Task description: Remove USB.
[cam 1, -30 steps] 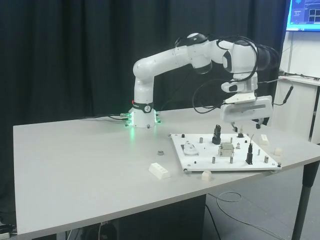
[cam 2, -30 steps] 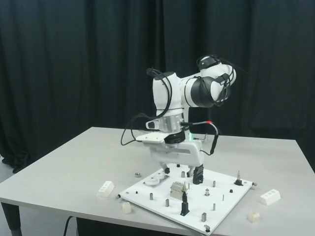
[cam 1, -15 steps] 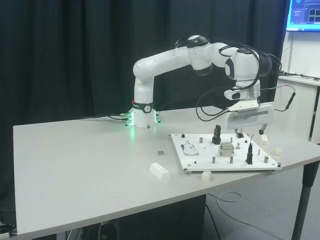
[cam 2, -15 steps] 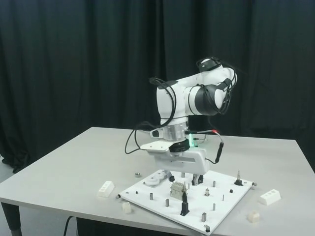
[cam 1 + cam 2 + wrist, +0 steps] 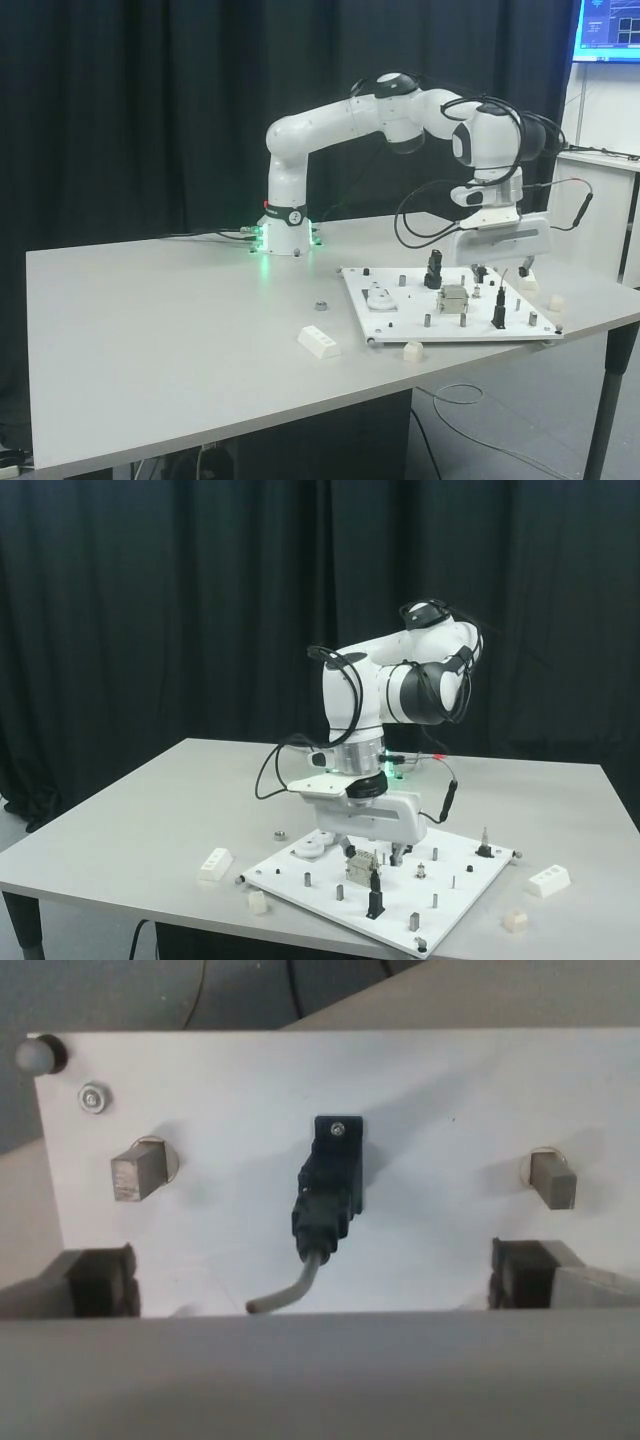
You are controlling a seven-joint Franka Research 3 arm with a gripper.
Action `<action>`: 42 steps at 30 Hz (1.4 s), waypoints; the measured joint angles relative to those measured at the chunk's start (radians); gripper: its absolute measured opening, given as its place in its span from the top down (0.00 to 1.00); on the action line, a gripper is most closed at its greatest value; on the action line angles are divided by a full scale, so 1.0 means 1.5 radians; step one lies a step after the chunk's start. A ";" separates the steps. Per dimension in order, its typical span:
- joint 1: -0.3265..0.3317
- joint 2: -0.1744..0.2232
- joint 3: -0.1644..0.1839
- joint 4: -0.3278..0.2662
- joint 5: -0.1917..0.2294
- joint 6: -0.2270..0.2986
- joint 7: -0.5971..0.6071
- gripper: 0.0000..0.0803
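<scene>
Wide open, the end effector [image 5: 312, 1280] hangs above the black USB plug [image 5: 327, 1192], which sits in its holder on the white board [image 5: 450, 1090]. I judge this the approach step; next I descend and pinch the plug.

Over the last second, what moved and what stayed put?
The gripper has come down toward the white board and shifted along it, now low over the black USB plug, fingers open on either side. Nothing was grasped or released. The USB plug remains seated in its mount, and the white blocks on the grey table did not move.
</scene>
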 joint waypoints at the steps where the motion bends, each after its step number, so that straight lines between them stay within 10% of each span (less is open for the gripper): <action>1: 0.000 -0.001 0.000 0.000 0.000 0.000 0.000 0.00; 10: 0.000 -0.004 0.002 0.002 0.000 0.006 0.000 0.14; 11: 0.000 -0.005 0.002 0.003 0.000 0.006 0.000 0.37; 25: -0.001 -0.005 0.008 0.003 -0.002 0.020 0.000 0.37; 26: -0.001 -0.005 0.008 0.003 -0.002 0.020 0.000 0.96; 42: -0.002 -0.004 0.006 0.010 -0.002 0.020 0.000 0.96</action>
